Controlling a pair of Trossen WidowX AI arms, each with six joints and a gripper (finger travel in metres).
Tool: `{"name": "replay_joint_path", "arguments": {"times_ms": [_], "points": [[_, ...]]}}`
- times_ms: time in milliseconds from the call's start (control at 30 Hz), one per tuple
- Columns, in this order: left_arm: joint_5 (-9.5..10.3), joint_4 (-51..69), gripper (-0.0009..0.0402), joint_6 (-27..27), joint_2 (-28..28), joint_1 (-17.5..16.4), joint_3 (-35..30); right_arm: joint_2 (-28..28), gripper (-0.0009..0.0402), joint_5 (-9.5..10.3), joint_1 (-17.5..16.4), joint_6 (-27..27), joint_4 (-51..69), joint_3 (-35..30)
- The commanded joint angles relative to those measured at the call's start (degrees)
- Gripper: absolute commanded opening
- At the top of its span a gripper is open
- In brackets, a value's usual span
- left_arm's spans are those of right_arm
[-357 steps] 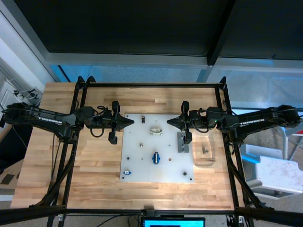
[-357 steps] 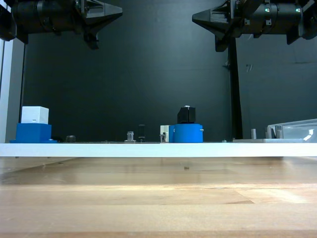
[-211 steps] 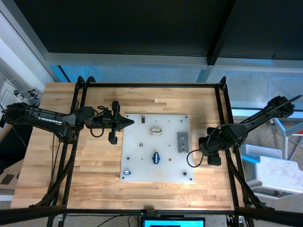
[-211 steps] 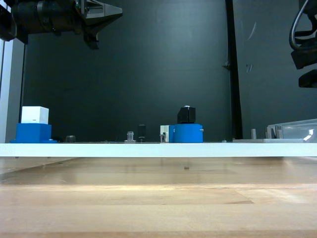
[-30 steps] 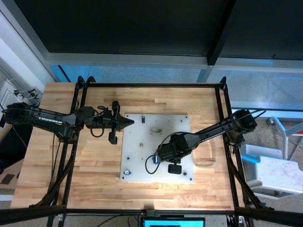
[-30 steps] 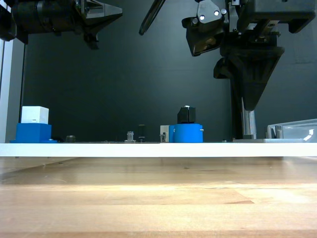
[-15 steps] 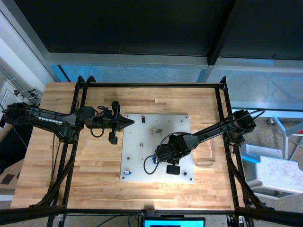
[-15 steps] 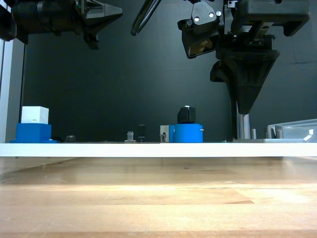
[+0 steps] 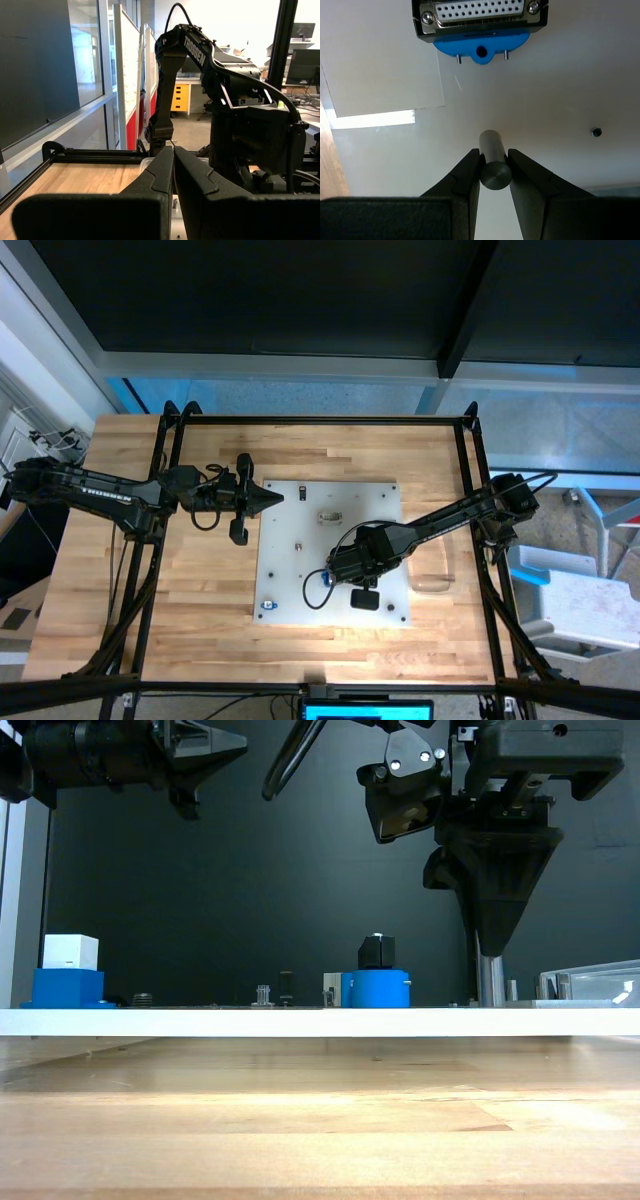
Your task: Pick the 16mm cylinder and place it in the taskboard
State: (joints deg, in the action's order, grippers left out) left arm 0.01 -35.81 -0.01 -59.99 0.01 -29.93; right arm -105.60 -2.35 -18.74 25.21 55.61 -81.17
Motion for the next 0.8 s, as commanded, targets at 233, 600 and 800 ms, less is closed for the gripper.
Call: {"name": "replay_joint_path", "arguments": {"times_ms": [233,600,800], "points": [[0.00,-0.04,0.0000,0.02,0.00,-0.02,-0.02,-0.04,0.0012,-0.61,0.00,0.04,0.63,0.59],[0.00,-0.04,0.0000,0.00,0.00,0.00,-0.02,-0.04,0.0012,-1.07,-0.02,0.48,-0.13,1.01],[0.00,-0.04,0.0000,0.02,0.00,0.00,-0.02,-0.04,0.0012,-1.05,-0.04,0.79,-1.88,1.99]]}}
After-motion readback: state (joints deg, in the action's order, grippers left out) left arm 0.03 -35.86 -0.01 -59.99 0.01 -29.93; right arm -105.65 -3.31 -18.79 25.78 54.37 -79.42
